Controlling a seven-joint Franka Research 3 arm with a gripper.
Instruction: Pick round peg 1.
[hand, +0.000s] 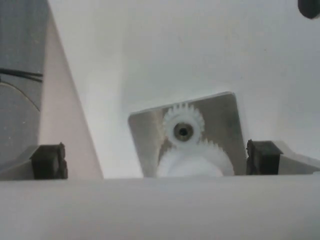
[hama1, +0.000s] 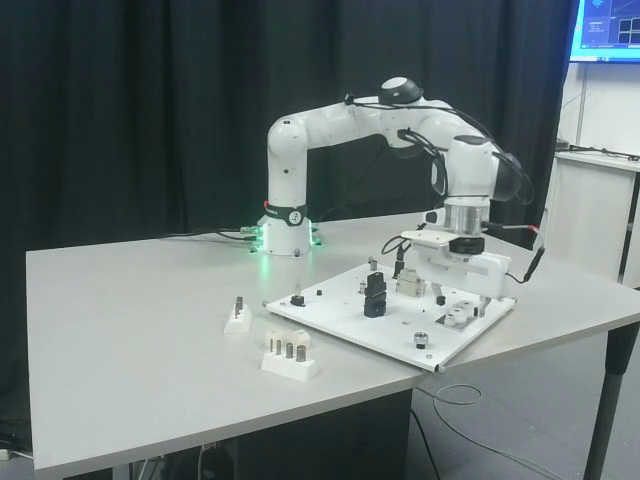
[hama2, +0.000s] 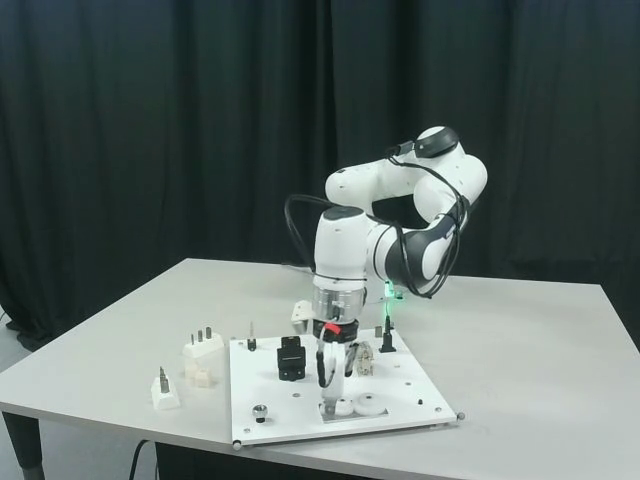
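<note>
Small grey pegs stand upright in two white holders on the table beside the white board: one holder (hama1: 290, 360) (hama2: 203, 352) carries three pegs, the other (hama1: 238, 320) (hama2: 165, 393) a single peg. I cannot tell which one is round peg 1. My gripper (hama1: 462, 295) (hama2: 333, 370) (hand: 155, 160) hangs over the opposite end of the board, far from both holders. It is open, with nothing between its black fingertips (hand: 262, 157). Below it lies a grey metal plate (hand: 222, 117) with two white gears (hand: 183, 131).
The white board (hama1: 330, 325) (hama2: 300, 425) bears a black block (hama1: 374, 297) (hama2: 290, 358), small upright parts and the gears (hama2: 355, 405). The arm's base (hama1: 283, 225) stands behind the board. A cable runs down from the wrist.
</note>
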